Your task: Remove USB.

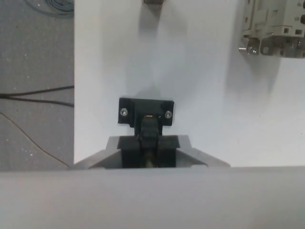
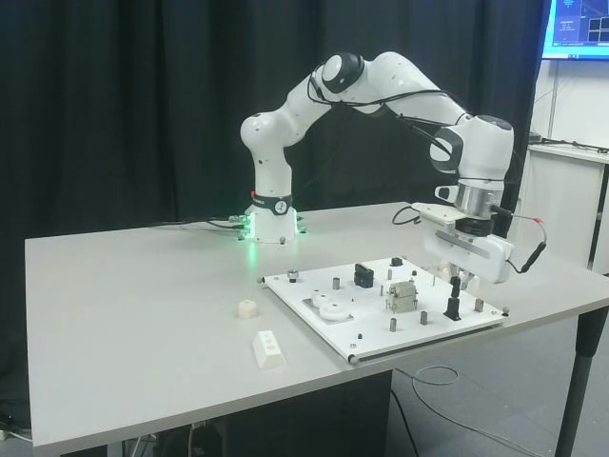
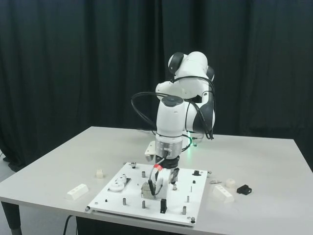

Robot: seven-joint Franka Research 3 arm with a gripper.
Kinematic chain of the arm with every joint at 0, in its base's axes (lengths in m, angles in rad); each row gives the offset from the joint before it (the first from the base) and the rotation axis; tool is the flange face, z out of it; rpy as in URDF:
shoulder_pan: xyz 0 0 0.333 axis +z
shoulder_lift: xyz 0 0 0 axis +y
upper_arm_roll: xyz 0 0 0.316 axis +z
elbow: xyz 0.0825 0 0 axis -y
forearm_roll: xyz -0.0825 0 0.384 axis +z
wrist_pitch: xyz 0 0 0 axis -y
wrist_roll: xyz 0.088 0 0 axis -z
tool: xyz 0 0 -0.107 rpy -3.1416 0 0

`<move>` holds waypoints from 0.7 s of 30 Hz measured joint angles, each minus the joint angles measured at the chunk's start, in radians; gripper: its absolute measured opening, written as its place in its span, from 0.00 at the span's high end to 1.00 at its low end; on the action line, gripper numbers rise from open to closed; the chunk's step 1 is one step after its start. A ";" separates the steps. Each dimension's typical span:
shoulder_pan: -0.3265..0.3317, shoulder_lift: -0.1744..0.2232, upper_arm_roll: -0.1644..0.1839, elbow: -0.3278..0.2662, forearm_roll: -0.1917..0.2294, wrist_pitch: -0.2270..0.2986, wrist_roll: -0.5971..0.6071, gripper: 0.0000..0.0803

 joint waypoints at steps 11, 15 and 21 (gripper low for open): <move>0.002 -0.005 -0.001 -0.008 0.000 0.004 0.000 0.91; 0.002 -0.008 -0.001 -0.008 0.000 0.003 0.000 0.91; 0.010 -0.025 -0.012 -0.016 0.000 0.000 0.001 0.91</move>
